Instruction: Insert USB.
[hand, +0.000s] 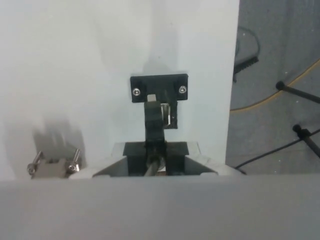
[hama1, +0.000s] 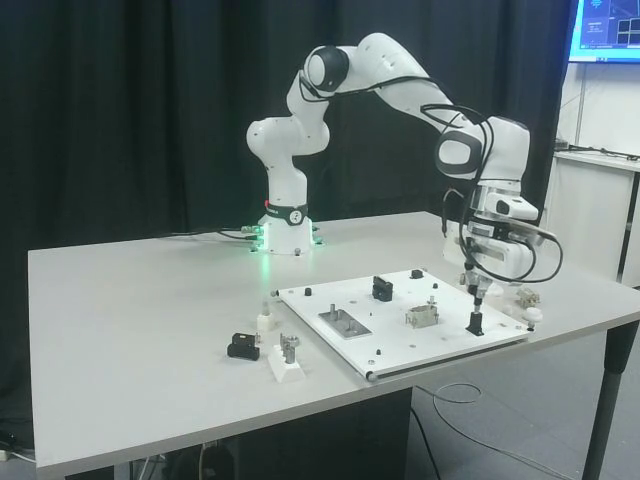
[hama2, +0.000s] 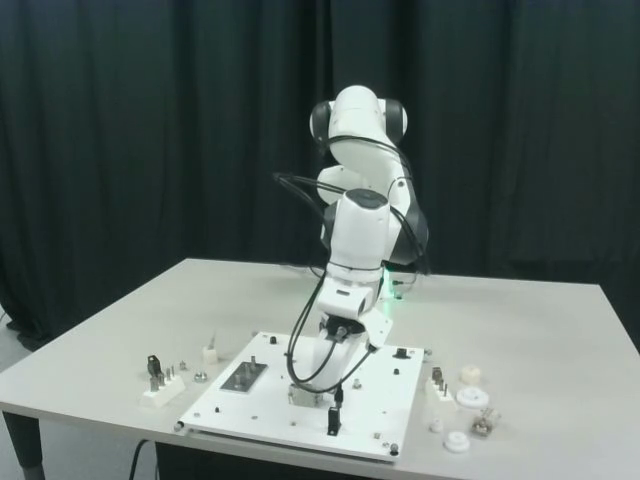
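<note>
- The big grey table (hama1: 130, 300) holds everything, and the white arm (hama1: 385, 60) is bolted on at the back, where a green light glows at its base.
- The arm bends up and over so its claw (hama1: 477, 288) can point straight down at the white board (hama1: 330, 300). I think that is so the plug can go straight down into its hole.
- The white board lies flat near the front edge of the table, with small parts fixed on it.
- The claw is clenched on the USB plug (hand: 154, 122), a black stick that hangs down from the fingers.
- The plug is right over the black socket block (hand: 159, 88), which is screwed to the board with two screws. Its tip is at the slot or just above it; I cannot tell if it touches.
- In the wrist view the tip looks a bit off to one side of the slot, so it may need a little nudge.
- Nothing stands between the plug and the block.
- A grey metal part (hama1: 422, 314) and a black block (hama1: 383, 288) sit on the board near by, clear of the plug.
- Small white wheels and a metal bit with screws (hand: 54, 165) lie just beside the board.
- A few loose bits (hama1: 262, 345) sit well apart on the table.
</note>
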